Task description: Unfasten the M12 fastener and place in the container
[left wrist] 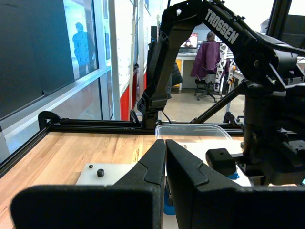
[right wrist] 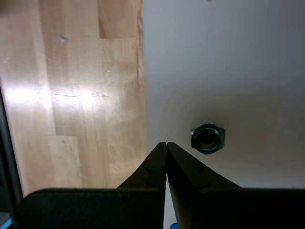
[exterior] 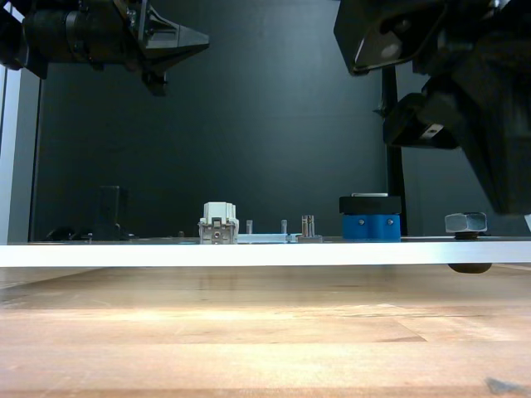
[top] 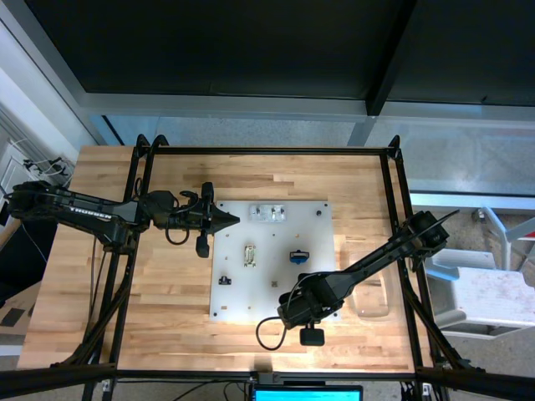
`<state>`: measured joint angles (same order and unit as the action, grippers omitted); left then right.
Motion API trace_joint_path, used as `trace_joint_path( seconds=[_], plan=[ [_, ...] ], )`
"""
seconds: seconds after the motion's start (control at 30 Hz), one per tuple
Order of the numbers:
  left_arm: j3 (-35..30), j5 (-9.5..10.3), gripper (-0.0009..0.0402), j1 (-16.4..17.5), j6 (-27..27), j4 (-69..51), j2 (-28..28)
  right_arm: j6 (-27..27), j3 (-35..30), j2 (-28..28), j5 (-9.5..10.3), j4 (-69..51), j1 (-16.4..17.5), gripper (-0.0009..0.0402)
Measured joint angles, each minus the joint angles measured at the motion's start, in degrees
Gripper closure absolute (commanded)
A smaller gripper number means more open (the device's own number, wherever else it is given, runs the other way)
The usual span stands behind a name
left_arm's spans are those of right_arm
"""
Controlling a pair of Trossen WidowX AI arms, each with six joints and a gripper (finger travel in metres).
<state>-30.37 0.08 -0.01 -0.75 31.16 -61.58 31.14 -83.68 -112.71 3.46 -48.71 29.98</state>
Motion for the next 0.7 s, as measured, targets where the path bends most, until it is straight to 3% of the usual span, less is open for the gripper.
trace_joint_path(
  seconds=[0.33, 0.7],
  plan=[
    [0.02, -0.02, 0.0393, 0.0, 0.0, 0.02, 0.0, 0.94, 0.28, -0.17, -3.76, -0.68, -0.24, 0.0393],
    [0.0, 0.0, 0.0393, 0.0, -0.02, 0.0, 0.0, 1.16, 0.31, -0.17, -3.74, -0.87, -0.31, 0.0393]
  ],
)
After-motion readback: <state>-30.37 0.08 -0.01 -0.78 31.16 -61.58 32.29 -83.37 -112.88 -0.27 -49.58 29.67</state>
